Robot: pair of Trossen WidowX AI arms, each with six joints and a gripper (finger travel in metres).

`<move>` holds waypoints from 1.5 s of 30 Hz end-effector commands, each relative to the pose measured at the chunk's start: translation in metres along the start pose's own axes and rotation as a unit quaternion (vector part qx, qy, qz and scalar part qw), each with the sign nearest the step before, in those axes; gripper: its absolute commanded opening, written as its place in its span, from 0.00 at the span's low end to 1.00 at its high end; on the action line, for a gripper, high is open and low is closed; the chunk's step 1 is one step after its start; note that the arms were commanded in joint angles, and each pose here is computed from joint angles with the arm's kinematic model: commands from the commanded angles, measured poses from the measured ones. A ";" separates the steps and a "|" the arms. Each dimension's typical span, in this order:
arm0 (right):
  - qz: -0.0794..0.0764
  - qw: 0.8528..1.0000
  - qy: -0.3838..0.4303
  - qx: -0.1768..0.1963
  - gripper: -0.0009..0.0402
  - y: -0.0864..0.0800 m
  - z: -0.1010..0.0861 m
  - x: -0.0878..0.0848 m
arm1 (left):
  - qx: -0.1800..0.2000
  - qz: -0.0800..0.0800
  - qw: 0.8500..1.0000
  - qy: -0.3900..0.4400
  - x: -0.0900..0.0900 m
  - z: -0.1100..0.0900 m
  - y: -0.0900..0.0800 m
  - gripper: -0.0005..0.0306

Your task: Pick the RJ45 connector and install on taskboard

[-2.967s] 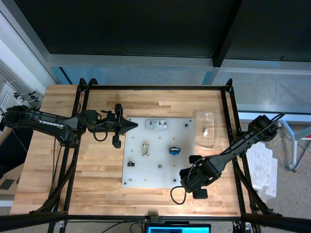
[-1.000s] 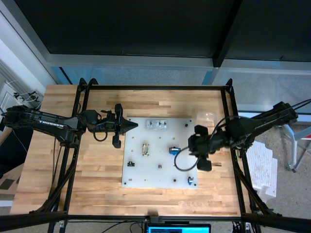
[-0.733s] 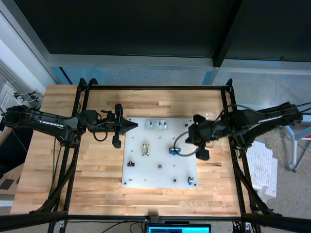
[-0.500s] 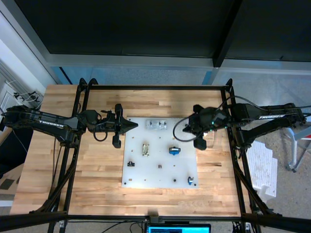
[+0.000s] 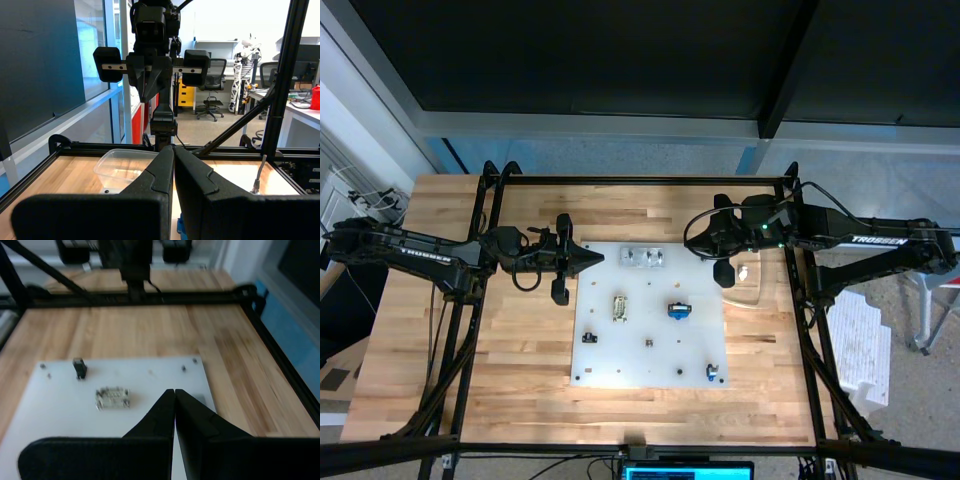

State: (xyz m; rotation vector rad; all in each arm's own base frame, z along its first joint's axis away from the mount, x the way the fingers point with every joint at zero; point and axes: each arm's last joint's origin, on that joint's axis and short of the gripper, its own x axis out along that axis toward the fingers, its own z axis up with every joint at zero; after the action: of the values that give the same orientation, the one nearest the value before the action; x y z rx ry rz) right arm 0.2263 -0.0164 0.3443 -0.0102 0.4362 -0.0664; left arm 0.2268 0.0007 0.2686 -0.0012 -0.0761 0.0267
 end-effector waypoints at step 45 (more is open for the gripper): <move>0.029 0.972 -0.230 0.029 0.02 0.003 -0.054 0.026 | 0.000 0.000 1.000 0.000 0.000 0.000 0.000 0.02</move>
State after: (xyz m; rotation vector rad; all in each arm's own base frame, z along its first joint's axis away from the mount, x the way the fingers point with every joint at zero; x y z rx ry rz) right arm 0.2271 -0.0150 0.2846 0.0443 -0.0322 -0.0176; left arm 0.2268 0.0007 0.2686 -0.0012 -0.0761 0.0271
